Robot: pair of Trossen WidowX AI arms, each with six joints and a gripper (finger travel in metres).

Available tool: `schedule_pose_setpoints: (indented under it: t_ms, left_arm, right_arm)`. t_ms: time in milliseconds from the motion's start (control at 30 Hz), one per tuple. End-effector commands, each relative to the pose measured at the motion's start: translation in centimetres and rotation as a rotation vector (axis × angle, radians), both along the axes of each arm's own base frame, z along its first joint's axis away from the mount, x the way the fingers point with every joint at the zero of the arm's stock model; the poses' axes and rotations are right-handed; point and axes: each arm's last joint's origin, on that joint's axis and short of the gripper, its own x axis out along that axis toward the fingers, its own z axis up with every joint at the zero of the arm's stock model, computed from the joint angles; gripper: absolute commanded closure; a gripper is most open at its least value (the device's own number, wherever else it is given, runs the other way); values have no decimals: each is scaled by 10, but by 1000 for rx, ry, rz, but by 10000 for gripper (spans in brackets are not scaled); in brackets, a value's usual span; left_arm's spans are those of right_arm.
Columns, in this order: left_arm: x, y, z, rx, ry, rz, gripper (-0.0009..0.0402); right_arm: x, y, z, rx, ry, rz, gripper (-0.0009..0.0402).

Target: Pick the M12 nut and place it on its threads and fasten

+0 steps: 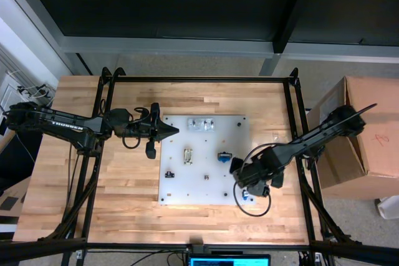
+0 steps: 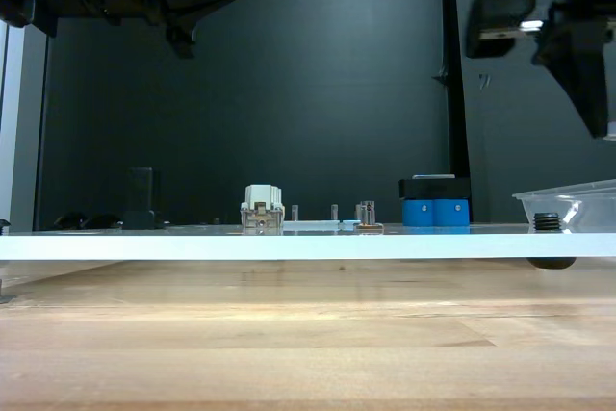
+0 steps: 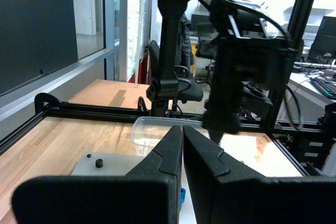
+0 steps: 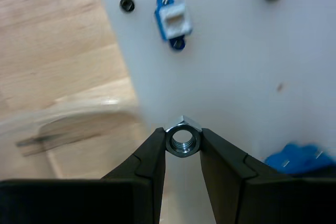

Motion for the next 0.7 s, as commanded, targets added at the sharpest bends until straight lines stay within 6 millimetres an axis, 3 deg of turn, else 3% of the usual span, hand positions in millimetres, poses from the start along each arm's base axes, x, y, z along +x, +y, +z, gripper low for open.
schedule_pose_setpoints:
  t_ms: [33,367,700]
  left_arm:
    - [0,0,0,0,0,0,393]
    - [0,0,0,0,0,0,393]
    - [0,0,0,0,0,0,393]
  right_arm:
    - [14,11,-1,-7,3,79,393]
    - [51,35,-2,-16,13,130,393]
    - [69,49,-9,-20,21,139,393]
